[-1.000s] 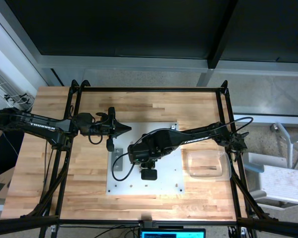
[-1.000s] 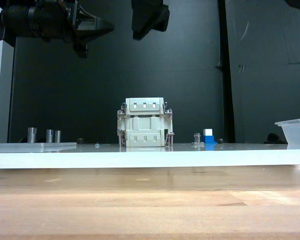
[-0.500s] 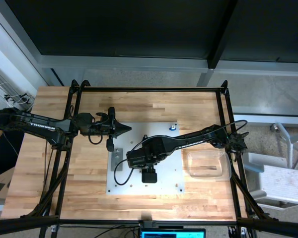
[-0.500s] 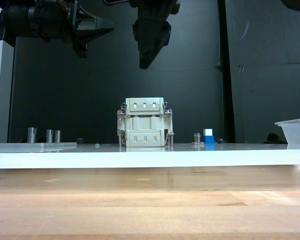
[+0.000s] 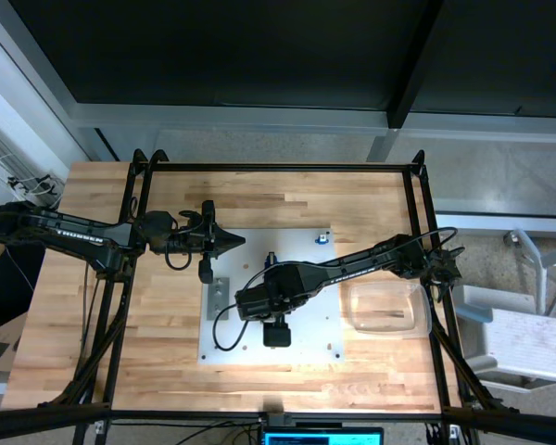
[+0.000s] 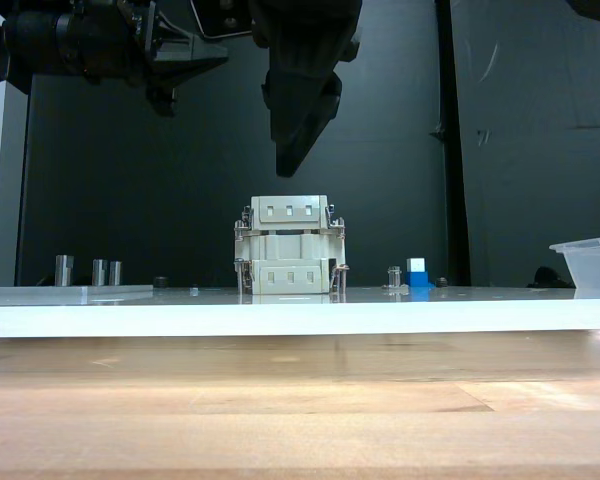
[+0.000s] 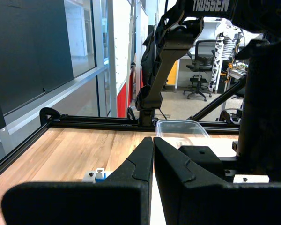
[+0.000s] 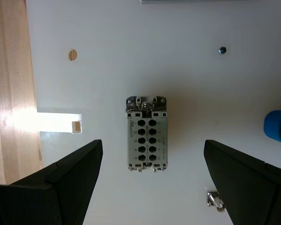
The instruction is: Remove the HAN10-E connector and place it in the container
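Though left hand [image 5: 236,241] aloft, right hand [image 6: 286,160] wide above HAN10-E connector [image 8: 146,145].

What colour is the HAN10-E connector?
Connector: light grey-beige, best in right wrist view, below the open right gripper; left gripper shut, hovering left of it.

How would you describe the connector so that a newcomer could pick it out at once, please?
On the wooden table lies a white board. Near its centre, under the right gripper with open jaws, stands the connector; the shut left gripper hangs above the board's far-left corner. It is the only beige stacked block, taller than the blue piece nearby.
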